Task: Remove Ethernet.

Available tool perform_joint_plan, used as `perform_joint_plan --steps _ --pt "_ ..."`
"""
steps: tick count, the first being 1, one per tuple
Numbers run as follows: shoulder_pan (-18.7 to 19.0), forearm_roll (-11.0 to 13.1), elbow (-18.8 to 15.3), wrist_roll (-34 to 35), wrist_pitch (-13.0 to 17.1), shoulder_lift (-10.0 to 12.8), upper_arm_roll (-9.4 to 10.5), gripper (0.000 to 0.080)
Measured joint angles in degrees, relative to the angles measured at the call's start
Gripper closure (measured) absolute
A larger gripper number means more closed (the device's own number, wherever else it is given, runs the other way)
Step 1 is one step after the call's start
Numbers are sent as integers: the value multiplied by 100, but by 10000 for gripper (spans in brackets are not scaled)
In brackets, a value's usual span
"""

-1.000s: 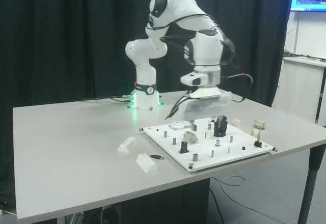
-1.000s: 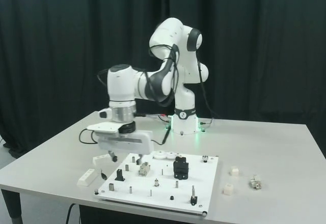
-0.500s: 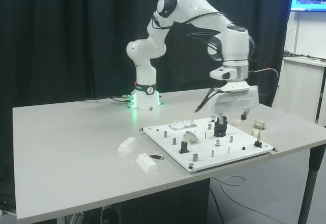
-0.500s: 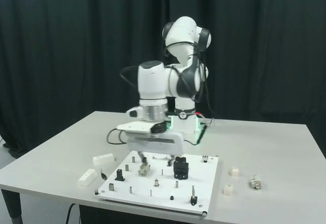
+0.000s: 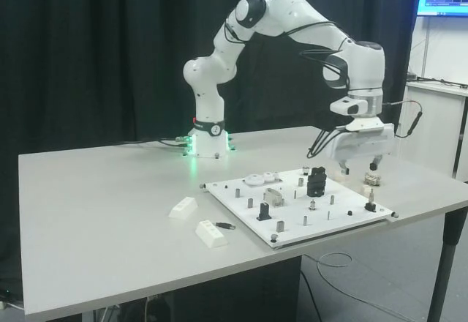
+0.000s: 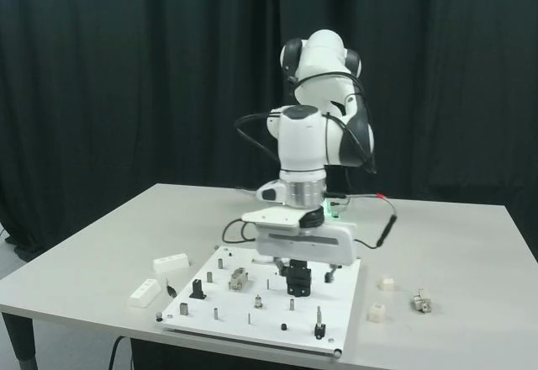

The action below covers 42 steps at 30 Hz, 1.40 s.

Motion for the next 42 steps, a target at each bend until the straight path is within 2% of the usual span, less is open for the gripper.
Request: perform_joint_plan --steps 11,23,31,42 --pt "174 -9 348 16 9 451 0 3" --pt "192 -8 760 -97 1 928 8 3" --pt "161 26 922 -112 -22 1117 24 3" --pt "49 201 1028 -112 -46 1248 86 3"
